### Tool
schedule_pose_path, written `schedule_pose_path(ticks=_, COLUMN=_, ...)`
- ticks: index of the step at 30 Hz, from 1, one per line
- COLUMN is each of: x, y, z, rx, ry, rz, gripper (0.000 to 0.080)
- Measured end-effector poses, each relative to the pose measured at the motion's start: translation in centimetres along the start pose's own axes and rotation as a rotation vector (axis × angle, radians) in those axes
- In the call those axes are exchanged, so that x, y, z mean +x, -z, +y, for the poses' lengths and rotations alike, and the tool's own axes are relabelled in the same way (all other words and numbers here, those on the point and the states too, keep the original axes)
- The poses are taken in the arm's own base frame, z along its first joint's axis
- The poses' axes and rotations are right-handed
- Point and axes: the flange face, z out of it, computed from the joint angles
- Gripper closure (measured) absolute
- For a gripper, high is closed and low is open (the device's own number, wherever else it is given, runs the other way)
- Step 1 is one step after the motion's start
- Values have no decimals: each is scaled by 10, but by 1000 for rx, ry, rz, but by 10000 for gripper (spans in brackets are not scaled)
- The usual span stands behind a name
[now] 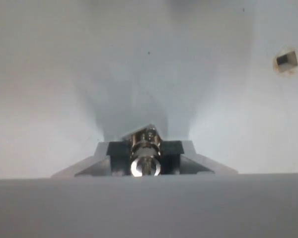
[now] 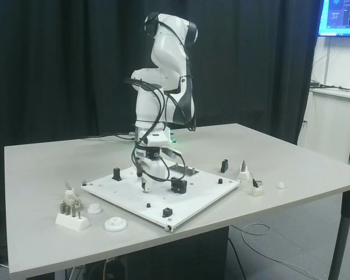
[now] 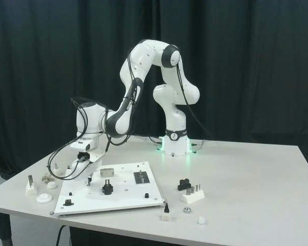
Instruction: Insert BNC.
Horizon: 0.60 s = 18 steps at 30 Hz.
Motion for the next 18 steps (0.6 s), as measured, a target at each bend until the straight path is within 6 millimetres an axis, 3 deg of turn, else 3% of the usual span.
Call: schedule_pose_path(ticks=18, x=0, y=0, z=0, rx=1, ry=-201, rz=1, gripper=682)
